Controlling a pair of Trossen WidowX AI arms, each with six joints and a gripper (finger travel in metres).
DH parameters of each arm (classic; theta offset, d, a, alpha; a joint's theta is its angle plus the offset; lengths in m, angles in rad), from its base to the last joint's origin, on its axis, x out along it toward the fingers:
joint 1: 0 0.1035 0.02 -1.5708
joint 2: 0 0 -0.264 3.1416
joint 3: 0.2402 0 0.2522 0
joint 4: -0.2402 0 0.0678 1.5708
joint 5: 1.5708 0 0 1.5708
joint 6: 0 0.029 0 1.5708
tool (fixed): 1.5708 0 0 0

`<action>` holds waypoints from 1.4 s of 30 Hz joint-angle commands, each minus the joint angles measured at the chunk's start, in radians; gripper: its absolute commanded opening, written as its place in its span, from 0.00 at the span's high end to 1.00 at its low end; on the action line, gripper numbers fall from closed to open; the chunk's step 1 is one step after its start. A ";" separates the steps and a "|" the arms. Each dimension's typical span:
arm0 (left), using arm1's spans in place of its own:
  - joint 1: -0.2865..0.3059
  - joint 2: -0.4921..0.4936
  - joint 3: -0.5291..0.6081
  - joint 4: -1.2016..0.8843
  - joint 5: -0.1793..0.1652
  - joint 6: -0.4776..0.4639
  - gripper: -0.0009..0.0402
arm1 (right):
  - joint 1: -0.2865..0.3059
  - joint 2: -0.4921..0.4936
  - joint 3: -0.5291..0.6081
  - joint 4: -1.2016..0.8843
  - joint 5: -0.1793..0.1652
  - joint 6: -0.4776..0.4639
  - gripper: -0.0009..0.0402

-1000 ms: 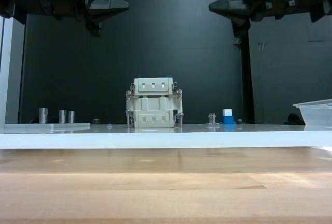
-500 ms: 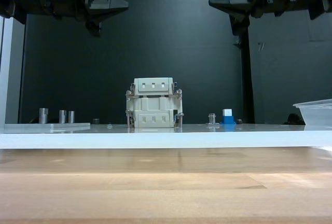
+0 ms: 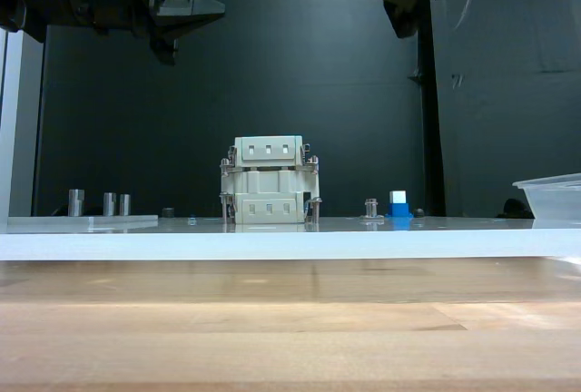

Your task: Remove the HAN10-E connector and place it in the container

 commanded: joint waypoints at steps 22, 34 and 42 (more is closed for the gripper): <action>0.000 0.000 0.000 0.000 0.000 0.000 0.98 | 0.122 0.459 0.698 -0.760 0.012 0.056 0.98; 0.000 0.000 0.000 0.001 0.000 0.000 0.98 | 0.132 0.636 0.935 -0.966 0.012 0.111 0.98; 0.000 0.000 0.000 0.000 0.000 0.000 0.98 | 0.136 0.738 1.052 -1.052 0.011 0.137 0.98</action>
